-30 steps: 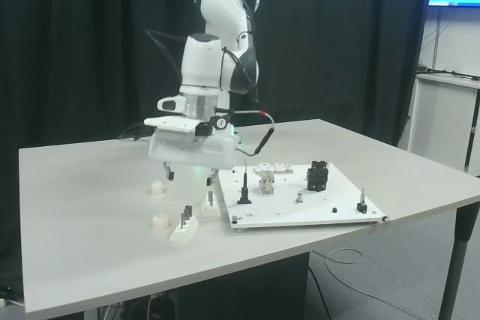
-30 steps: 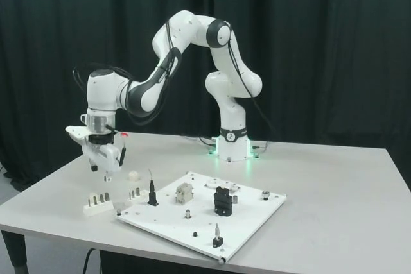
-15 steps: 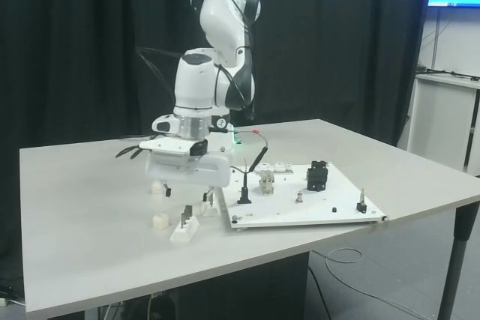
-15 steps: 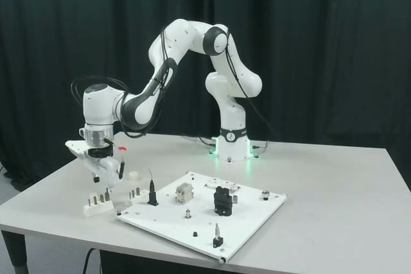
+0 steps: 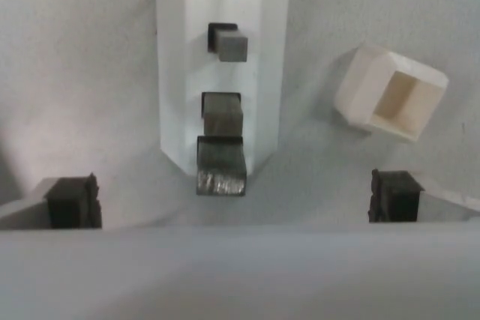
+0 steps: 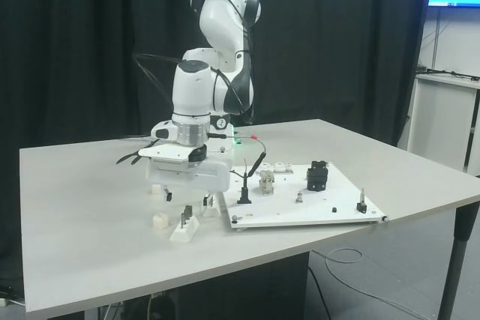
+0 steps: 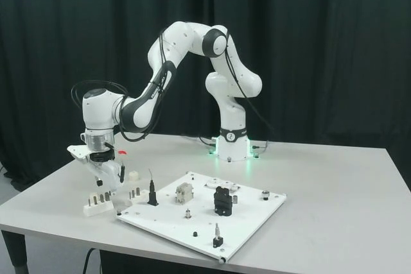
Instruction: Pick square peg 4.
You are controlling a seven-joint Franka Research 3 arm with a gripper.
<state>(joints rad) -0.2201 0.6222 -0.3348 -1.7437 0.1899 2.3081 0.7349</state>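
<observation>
Under the wrist camera: we see the pincer (image 5: 232,196) spread wide, both black fingertips (image 5: 73,201) clear of everything.
Square peg 4 (image 5: 221,165): we find it standing at the near end of the white peg holder (image 5: 174,58), between the fingertips, touched by neither.
Other pegs (image 5: 232,45): standing farther along the same holder.
Hollow white block (image 5: 391,93): lying on the grey desk (image 5: 82,73) beside the holder.
Arm (image 7: 138,101): bent low over the holder.
White board (image 6: 300,200): farther along the desk.
</observation>
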